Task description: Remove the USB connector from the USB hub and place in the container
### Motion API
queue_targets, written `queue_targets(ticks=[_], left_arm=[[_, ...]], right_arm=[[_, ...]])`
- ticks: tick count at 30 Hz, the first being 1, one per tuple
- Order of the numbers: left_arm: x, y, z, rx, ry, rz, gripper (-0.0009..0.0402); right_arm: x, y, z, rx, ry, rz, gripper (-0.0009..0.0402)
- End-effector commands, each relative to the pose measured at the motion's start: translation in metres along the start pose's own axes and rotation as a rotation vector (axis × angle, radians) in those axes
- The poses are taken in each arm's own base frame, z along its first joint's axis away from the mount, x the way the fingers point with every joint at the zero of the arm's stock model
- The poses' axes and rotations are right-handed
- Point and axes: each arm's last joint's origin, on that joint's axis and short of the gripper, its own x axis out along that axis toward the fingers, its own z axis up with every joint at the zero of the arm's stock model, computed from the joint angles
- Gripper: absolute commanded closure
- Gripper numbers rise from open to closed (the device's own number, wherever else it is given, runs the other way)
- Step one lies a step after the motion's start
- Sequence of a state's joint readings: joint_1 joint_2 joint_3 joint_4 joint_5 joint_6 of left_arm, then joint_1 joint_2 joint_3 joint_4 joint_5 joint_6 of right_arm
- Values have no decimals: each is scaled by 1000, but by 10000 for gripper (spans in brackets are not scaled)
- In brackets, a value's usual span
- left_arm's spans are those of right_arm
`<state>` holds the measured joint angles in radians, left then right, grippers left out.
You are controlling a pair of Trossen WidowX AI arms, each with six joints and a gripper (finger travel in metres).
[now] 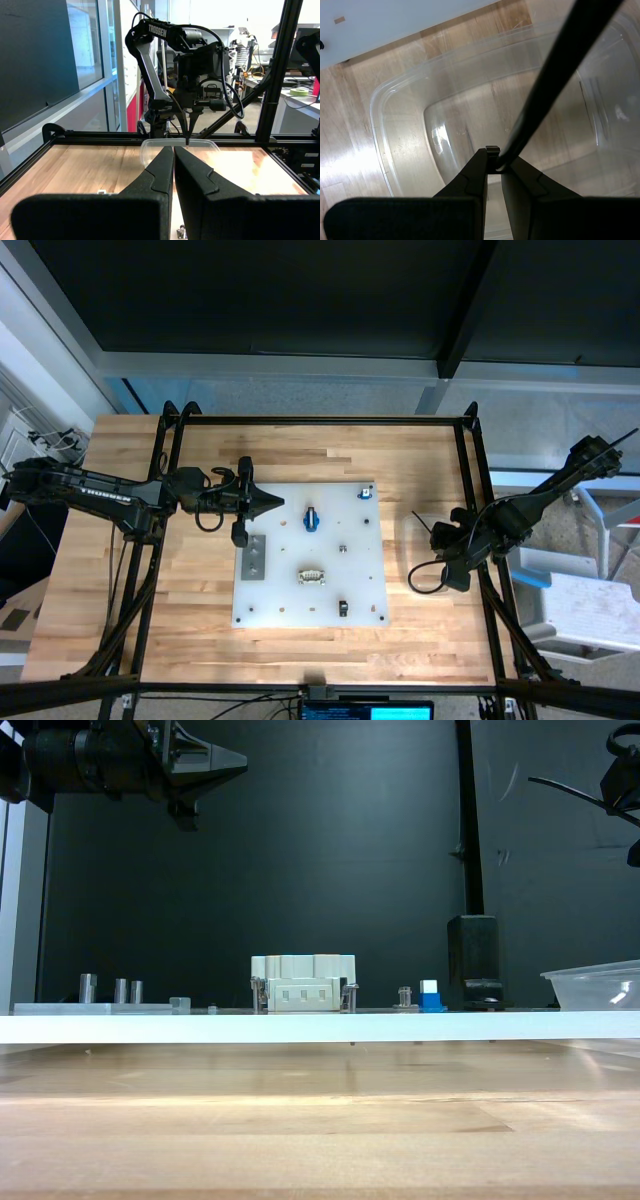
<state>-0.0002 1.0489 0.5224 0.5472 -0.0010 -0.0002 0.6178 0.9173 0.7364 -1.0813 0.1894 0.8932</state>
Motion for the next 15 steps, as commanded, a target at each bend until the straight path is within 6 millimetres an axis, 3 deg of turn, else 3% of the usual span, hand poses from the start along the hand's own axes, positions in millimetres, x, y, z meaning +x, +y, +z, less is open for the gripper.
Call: queue_targets(ticks=[1, 15], left_arm=[[0, 0, 0, 0, 0, 0, 392], [0, 0, 0, 0, 0, 0, 392]], right_arm=[[0, 0, 0, 12, 1, -3, 347], [0, 0, 0, 18, 3, -5, 241]])
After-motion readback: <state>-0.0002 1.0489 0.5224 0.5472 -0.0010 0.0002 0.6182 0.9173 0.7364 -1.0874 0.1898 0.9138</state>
